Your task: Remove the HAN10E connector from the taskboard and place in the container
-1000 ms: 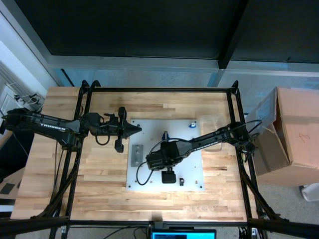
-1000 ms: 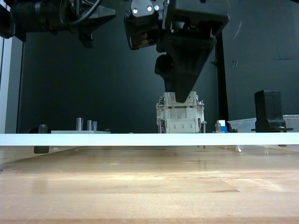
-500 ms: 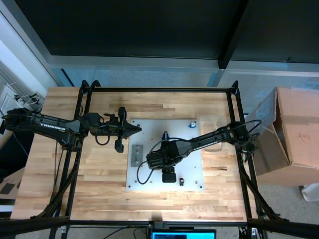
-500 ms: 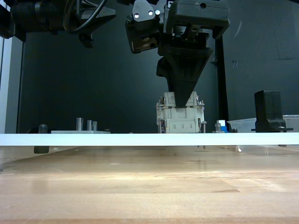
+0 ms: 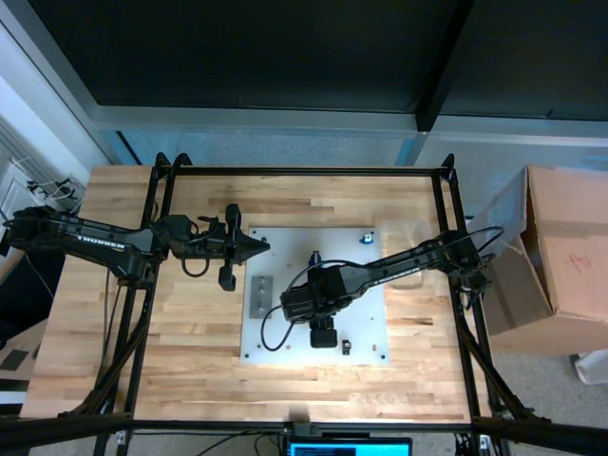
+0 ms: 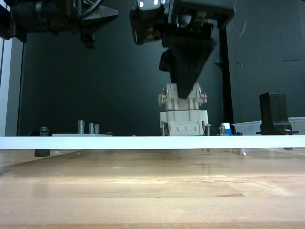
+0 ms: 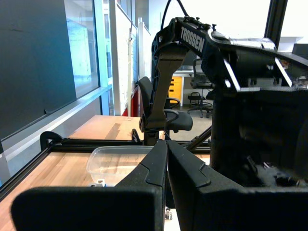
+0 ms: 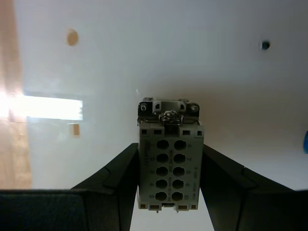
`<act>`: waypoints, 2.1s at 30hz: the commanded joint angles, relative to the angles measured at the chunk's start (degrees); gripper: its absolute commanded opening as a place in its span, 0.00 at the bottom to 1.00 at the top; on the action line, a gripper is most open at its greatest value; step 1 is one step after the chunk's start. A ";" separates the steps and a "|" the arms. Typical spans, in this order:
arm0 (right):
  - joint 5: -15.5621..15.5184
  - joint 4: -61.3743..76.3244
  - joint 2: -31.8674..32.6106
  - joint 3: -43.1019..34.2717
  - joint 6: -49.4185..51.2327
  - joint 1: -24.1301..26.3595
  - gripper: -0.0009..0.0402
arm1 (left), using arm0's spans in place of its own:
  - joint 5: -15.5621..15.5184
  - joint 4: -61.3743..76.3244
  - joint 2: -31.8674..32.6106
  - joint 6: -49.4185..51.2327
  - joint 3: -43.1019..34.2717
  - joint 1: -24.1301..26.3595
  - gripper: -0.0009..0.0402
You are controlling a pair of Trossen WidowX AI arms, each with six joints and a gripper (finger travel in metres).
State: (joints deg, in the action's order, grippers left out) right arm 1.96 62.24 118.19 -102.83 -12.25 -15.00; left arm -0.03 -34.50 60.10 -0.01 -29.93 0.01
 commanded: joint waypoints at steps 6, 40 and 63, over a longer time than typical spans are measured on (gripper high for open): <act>0.02 1.09 -2.84 -1.68 -0.31 0.02 0.07 | 0.02 -0.02 0.02 0.00 -0.02 0.00 0.02; 0.00 4.50 -23.34 17.73 -11.87 -9.86 0.07 | 0.02 -0.02 0.00 0.00 -0.02 0.00 0.02; 0.02 3.45 -40.57 40.04 -21.03 -26.43 0.07 | 0.02 -0.02 0.00 0.00 -0.02 -0.02 0.02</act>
State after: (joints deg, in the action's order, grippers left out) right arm 1.93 65.87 78.43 -63.61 -32.97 -40.73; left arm -0.03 -34.50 60.10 -0.01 -29.93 0.01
